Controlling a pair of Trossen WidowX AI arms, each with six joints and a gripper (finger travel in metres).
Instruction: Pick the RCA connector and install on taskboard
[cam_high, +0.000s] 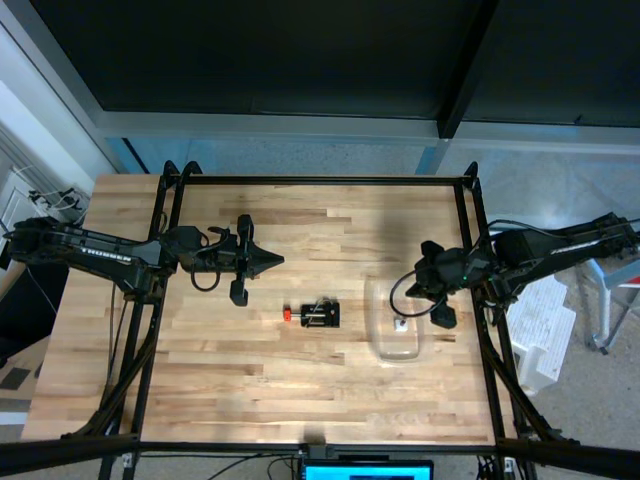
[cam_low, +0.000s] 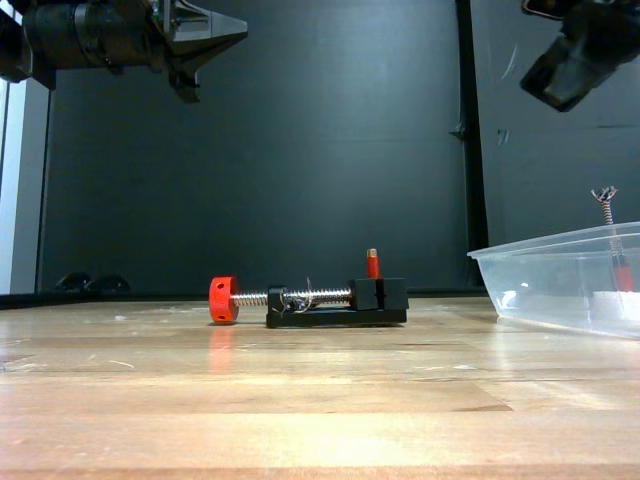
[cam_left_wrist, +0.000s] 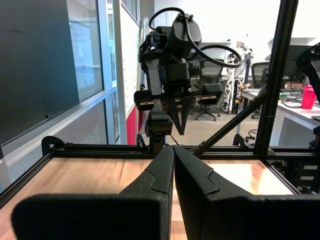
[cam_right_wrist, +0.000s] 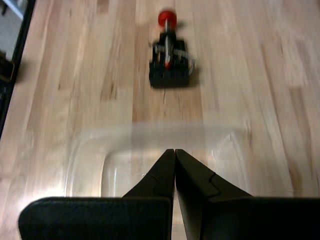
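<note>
White capital lettering reading TROSSEN runs along the black link of the left arm (cam_high: 100, 253), seen from the high view.

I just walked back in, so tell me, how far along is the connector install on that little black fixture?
Nothing looks done yet. The black fixture sits alone mid-table. The right pincer, shut and empty, hovers over the clear tray, where a small pale piece, probably the connector, lies. The left pincer is parked high, shut. Picking and installing remain.
</note>
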